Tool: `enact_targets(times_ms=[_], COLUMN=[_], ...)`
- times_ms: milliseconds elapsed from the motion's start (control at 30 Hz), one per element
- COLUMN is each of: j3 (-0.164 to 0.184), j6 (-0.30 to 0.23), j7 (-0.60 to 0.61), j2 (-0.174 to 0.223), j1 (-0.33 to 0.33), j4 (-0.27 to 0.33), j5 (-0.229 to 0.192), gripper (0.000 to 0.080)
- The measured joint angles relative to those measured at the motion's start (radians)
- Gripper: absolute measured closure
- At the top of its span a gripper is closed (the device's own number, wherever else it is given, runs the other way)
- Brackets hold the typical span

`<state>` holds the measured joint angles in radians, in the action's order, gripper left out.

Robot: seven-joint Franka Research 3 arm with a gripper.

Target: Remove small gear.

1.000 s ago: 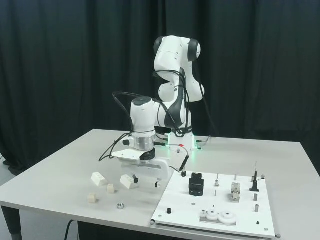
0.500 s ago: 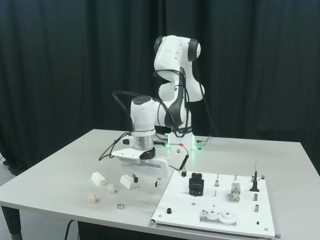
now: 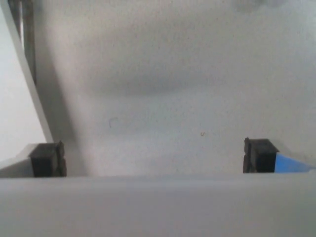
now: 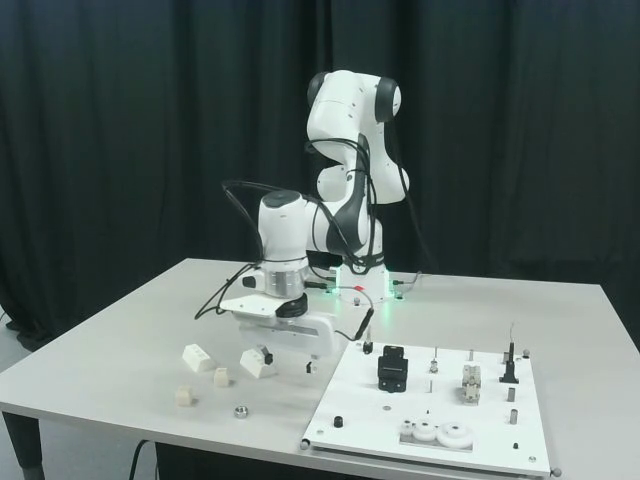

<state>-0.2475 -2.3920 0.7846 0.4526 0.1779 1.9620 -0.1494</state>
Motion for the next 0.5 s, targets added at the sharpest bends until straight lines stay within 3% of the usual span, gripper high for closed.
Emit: enact_targets(times_ms=[500], j3=[-0.008], j6=[-0.016], j7=[0.033], j2=[0.000], j1=[0.000], j4=[0.000], j5=[-0.012], gripper=[0.0003])
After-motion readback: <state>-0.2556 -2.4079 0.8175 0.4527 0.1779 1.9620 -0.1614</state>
